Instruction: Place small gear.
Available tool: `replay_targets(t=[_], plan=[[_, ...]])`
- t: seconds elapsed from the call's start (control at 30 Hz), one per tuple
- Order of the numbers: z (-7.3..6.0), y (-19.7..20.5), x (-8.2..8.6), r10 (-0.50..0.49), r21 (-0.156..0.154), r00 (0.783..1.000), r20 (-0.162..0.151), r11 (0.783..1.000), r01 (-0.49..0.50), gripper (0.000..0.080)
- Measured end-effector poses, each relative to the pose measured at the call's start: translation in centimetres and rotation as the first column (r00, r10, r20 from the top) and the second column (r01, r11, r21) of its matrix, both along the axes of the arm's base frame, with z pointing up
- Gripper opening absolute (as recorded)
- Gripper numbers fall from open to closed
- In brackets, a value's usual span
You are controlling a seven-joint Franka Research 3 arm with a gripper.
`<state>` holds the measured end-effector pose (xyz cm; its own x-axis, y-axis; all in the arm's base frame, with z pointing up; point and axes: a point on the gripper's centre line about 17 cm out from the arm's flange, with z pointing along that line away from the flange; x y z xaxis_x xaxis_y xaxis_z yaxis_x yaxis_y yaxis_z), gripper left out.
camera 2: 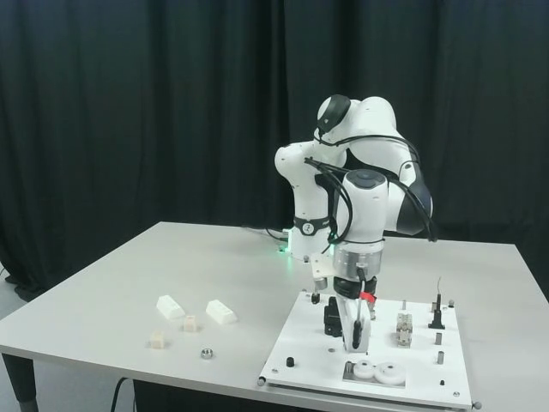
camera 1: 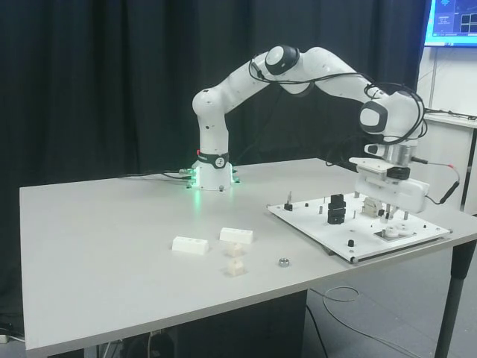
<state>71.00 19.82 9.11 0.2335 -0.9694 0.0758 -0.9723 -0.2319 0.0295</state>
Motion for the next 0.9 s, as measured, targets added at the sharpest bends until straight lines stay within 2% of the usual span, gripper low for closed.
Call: replay_targets(t=[0.63,0.9], plan=[[0.15,0.31,0.06,0.006,0.0,1.0,0.003,1.0,-0.006,0.0135],[0.18,-0.13,0.06,0.04,-0.018,0.999,0.0,0.999,-0.04,0.0135]])
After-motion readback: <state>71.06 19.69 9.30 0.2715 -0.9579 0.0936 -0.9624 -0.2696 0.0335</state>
